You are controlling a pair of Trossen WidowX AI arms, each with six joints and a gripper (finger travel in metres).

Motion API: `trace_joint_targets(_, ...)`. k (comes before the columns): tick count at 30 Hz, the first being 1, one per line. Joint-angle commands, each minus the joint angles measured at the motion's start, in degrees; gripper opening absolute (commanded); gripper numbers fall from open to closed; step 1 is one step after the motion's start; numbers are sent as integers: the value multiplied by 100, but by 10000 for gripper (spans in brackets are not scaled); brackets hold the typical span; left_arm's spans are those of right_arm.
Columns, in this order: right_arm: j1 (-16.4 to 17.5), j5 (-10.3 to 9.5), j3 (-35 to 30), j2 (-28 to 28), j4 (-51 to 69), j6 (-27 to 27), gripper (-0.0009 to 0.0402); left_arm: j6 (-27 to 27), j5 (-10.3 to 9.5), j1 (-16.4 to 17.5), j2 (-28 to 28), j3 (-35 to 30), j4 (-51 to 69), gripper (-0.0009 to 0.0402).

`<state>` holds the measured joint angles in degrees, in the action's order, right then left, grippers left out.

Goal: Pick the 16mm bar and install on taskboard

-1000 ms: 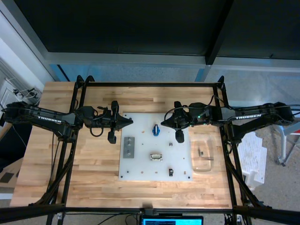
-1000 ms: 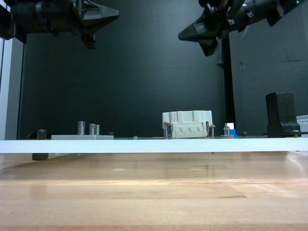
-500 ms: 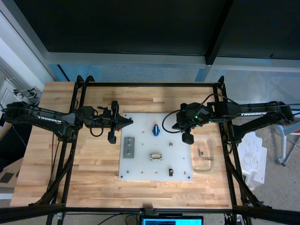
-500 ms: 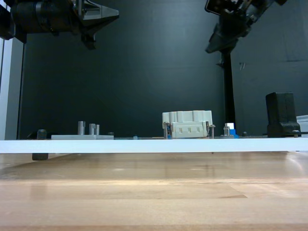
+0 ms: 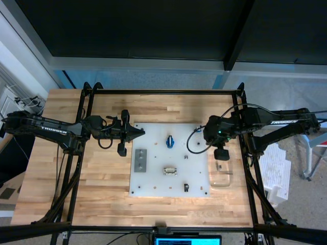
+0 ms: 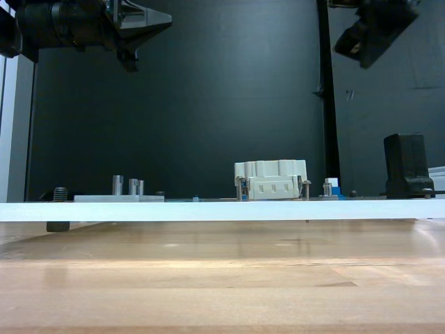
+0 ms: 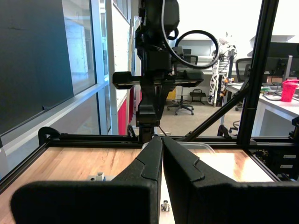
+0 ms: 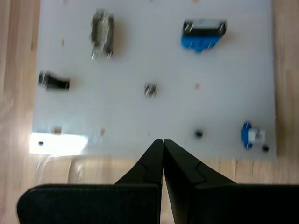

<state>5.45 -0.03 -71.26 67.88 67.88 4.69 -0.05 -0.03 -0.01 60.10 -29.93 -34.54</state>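
The wooden counter carries two things directly: the white taskboard at its middle, raised slightly off the wood, and a clear plastic tray just beside the board's right edge. Above hang the left gripper at the board's left edge, and the right gripper over the tray's far end.
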Motion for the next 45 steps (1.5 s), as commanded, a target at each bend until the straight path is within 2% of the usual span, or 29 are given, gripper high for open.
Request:
trace_joint_targets(1,120,2,-70,7,363,96,0,0,2,0,0,-2,0,0)
trace_joint_targets(11,396,2,-48,13,1123,442,0,0,2,0,0,-2,0,0)
trace_joint_targets(24,1106,61,-42,125,1563,1134,0,0,2,2,0,-2,0,0)
trace_joint_targets(35,1342,70,155,354,1561,1165,0,0,2,0,0,-2,0,0)
trace_joint_targets(39,1410,299,369,356,1478,1285,1,0,2,2,0,-2,0,0)
trace_joint_targets(45,1438,299,629,354,1209,1331,46,0,2,2,0,-2,0,0)
